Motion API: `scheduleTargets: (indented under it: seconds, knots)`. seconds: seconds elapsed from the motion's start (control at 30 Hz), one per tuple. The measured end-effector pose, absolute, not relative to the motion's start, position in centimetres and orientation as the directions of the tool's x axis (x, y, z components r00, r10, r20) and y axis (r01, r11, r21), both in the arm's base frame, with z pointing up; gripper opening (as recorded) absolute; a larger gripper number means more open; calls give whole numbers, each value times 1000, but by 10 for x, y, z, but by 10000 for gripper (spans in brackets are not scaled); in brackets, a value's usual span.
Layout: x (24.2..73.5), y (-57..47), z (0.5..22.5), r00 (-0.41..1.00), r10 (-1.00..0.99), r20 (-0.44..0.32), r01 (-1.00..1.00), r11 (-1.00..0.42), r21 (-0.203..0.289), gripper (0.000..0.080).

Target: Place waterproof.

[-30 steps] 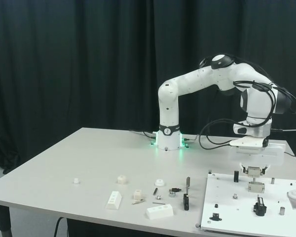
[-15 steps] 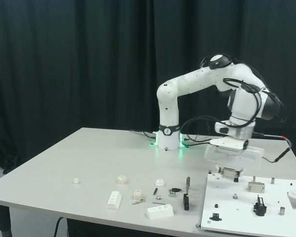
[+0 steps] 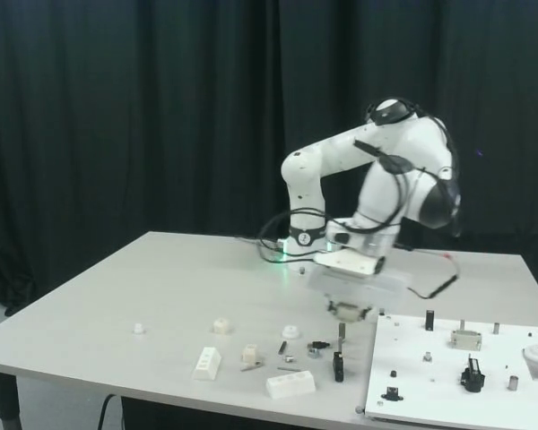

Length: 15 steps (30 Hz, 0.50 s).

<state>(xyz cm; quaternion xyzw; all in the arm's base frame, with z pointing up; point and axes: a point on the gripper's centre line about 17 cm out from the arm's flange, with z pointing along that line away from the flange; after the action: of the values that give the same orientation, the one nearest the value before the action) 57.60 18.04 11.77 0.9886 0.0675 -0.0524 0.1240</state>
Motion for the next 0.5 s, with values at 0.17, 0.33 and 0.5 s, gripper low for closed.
scheduleTargets:
  seconds: [0.17, 0.33, 0.5]
  knots:
    - [576, 132, 118, 978, 145, -149, 179, -953, 244, 617]
    - [572, 86, 115, 971, 166, -171, 205, -947, 247, 617]
    - [568, 43, 110, 966, 179, -185, 222, -943, 249, 617]
